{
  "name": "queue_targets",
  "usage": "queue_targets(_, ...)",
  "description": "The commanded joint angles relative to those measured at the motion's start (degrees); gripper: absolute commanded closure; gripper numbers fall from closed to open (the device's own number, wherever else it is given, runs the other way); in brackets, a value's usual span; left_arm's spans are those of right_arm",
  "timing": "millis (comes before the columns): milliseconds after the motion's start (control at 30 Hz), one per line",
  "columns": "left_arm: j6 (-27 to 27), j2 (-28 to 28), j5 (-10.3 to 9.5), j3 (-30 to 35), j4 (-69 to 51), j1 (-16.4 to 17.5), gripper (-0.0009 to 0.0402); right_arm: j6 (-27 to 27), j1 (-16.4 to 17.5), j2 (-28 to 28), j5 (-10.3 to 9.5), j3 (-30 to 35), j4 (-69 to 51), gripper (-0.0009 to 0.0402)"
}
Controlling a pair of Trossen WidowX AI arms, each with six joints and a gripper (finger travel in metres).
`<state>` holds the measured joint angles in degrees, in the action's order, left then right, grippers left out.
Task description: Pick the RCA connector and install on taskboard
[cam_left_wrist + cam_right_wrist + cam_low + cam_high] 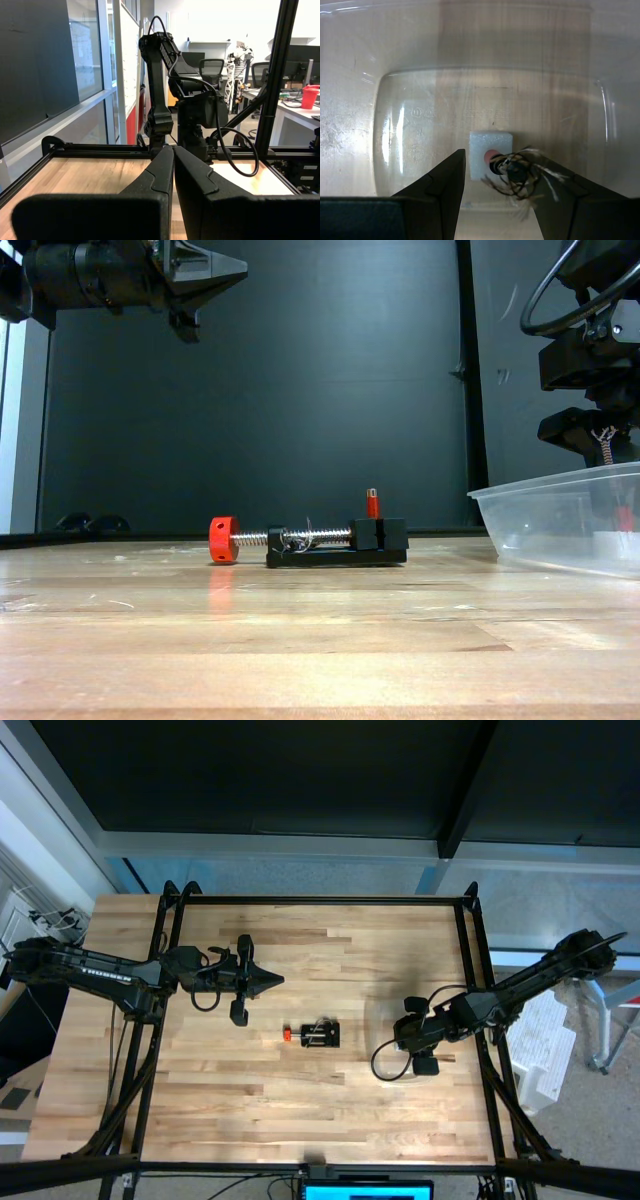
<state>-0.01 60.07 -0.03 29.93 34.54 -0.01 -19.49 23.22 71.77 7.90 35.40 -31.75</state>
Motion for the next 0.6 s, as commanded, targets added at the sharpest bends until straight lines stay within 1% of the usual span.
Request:
queue_targets(33, 0.0, 0.0, 0.0, 0.0, 0.0, 0.0, 0.0393, -0.1, 0.1, 0.0, 0.0, 0.0, -0.1, 0.0251)
queue_targets(600, 0.0, 0.0, 0.0, 0.0, 0.0, 0.0, 0.0393, -0.9, 0.4, -0.1, 0.02, 0.0, 0.2, 0.0328)
